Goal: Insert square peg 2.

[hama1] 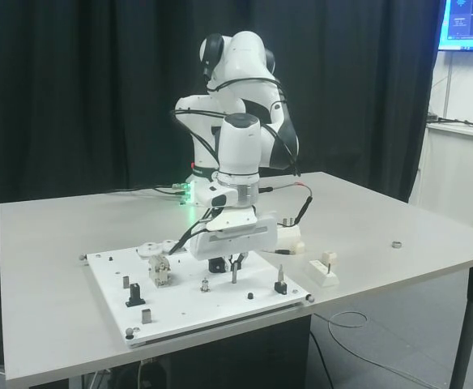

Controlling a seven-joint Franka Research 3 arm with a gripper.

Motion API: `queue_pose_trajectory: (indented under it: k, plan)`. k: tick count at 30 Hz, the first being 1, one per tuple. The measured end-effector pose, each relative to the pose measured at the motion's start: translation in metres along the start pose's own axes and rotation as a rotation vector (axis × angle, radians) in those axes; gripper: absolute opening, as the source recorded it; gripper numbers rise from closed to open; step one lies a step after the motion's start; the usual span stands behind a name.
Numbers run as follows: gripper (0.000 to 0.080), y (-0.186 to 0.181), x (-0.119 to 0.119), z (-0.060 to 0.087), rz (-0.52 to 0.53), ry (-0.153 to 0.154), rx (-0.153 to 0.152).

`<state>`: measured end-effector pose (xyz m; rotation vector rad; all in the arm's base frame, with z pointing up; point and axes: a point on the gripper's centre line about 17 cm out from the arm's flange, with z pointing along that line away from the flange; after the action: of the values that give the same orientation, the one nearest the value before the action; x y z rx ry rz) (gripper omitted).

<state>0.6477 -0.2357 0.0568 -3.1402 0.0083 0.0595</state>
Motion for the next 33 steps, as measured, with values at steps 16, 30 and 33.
queue_pose_trajectory:
  k: [16, 30, 33]
  plan:
    - [0.0076, 0.0002, 0.0044, 0.001, -0.015, 0.017, -0.009]
    - [0.0076, 0.0002, 0.0053, 0.0011, -0.016, 0.022, -0.012]
    - [0.0076, 0.0003, 0.005, 0.0011, -0.015, 0.021, -0.012]
